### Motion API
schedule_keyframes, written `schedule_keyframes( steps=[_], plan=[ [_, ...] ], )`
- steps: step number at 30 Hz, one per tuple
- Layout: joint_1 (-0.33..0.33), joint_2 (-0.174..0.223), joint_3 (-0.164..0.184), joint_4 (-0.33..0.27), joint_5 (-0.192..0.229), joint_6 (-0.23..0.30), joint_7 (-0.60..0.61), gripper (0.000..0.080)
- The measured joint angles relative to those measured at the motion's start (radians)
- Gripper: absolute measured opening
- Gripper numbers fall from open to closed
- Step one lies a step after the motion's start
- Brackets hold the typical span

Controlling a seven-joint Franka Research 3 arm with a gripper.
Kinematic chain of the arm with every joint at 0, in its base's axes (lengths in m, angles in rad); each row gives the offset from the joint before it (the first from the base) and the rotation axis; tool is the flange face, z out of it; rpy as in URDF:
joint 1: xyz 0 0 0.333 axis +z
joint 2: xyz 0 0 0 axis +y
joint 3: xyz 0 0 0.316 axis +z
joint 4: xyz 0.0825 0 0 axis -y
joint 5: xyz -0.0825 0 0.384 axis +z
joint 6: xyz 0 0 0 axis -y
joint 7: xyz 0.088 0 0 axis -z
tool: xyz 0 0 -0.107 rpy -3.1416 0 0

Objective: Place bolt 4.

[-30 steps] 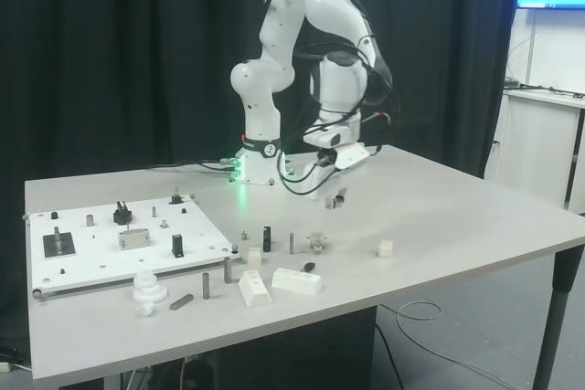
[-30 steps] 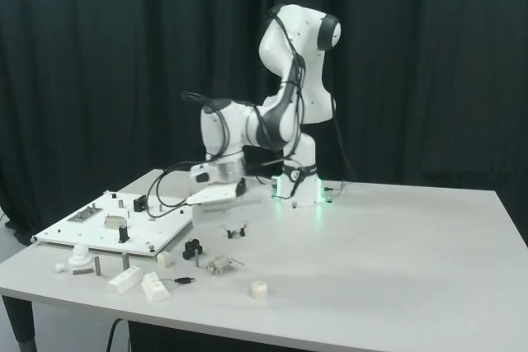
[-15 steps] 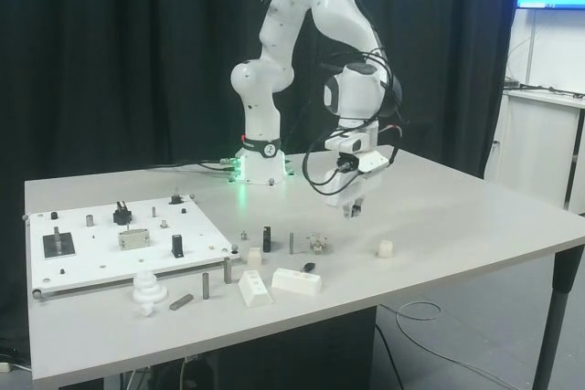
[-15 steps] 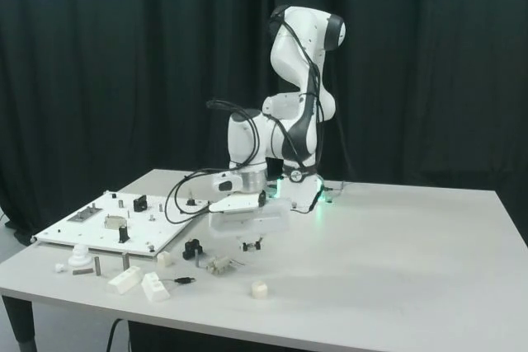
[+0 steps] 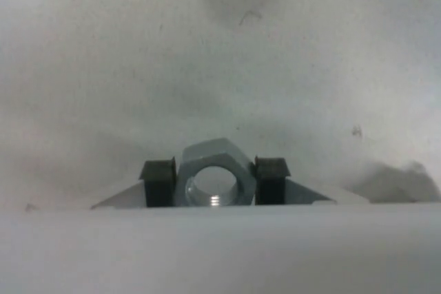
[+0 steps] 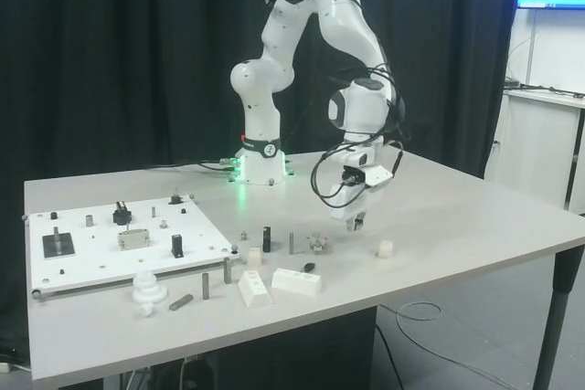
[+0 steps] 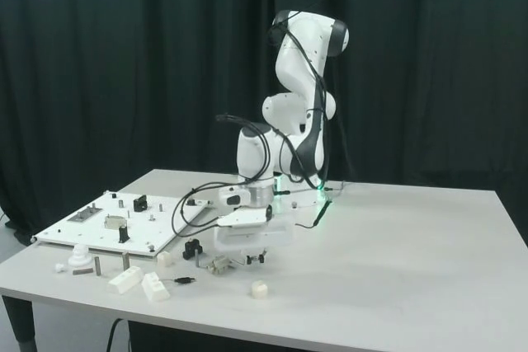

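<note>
In the wrist view a grey hex nut (image 5: pixel 210 158) with a threaded hole sits between two black fingertips (image 5: pixel 158 182), and my gripper (image 5: pixel 214 182) is shut on it. No bolt shows in the jaws. The nut hangs just above bare grey table. In the room views my gripper (image 6: pixel 356 220) (image 7: pixel 256 258) points down, low over the table near its front. It lies between a small metal part (image 6: pixel 317 243) (image 7: pixel 219 265) and a small white cube (image 6: pixel 385 248) (image 7: pixel 259 288). The white assembly board (image 6: pixel 82 267) (image 7: pixel 99 232) is far off at the table's other end.
Two white blocks (image 6: pixel 256 290) (image 6: pixel 295 280), a black upright piece (image 6: pixel 266 237), short grey pins (image 6: pixel 207 287) and a white knob (image 6: pixel 146 293) lie along the front edge between board and gripper. The arm's base (image 6: pixel 260 169) with green lights stands at the back.
The arm has swung away from the board side towards the small white cube and come down, so the gripper now hangs lower over the table. Its hold on the nut looks unchanged.
</note>
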Motion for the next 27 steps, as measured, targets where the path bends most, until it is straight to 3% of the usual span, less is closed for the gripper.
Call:
schedule_keyframes(
  steps=[14, 22, 23, 27],
  plan=[
    [-0.119, 0.029, 0.125, 0.0, 0.002, 0.061, 0.002, 0.0243],
    [-0.157, 0.031, 0.155, 0.0, 0.003, 0.068, 0.011, 0.0243],
    [-0.157, 0.031, 0.156, 0.001, 0.003, 0.068, 0.011, 0.0436],
    [-0.158, 0.031, 0.156, 0.002, 0.003, 0.068, 0.011, 0.0436]
  ],
)
